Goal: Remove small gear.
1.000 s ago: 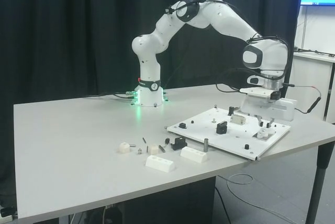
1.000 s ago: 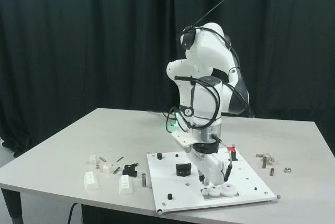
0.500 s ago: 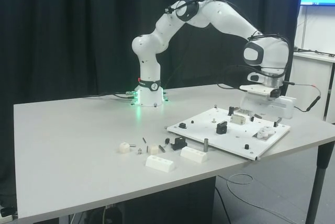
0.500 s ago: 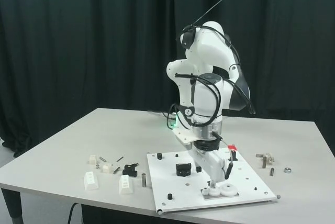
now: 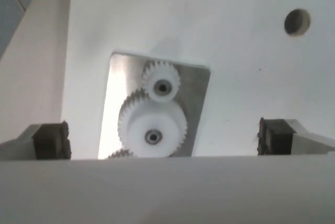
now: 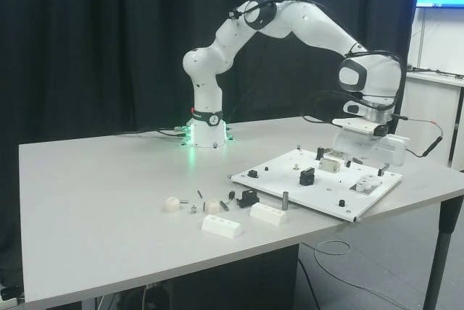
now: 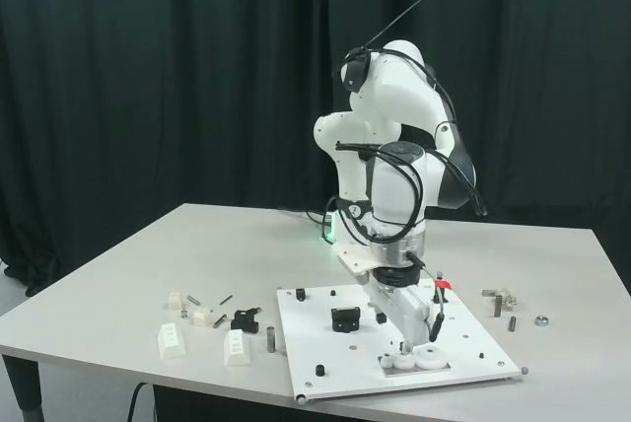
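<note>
White arm (image 6: 304, 17) bent low, fingers (image 5: 51, 140) spread above small gear (image 5: 162, 81).

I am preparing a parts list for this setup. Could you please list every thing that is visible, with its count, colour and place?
small gear: one, white, on the metal plate, meshed with the large gear
large gear: one, white, beside the small gear
metal plate: one, grey, recessed in the board
board: one, white, on the table near its edge
black blocks: a few, black, standing on the board
white blocks: several, white, on the table beside the board
table: one, grey
curtain: black, behind the table
arm: one, white, base lit green
gripper: one, above the gears, fingers open
</note>
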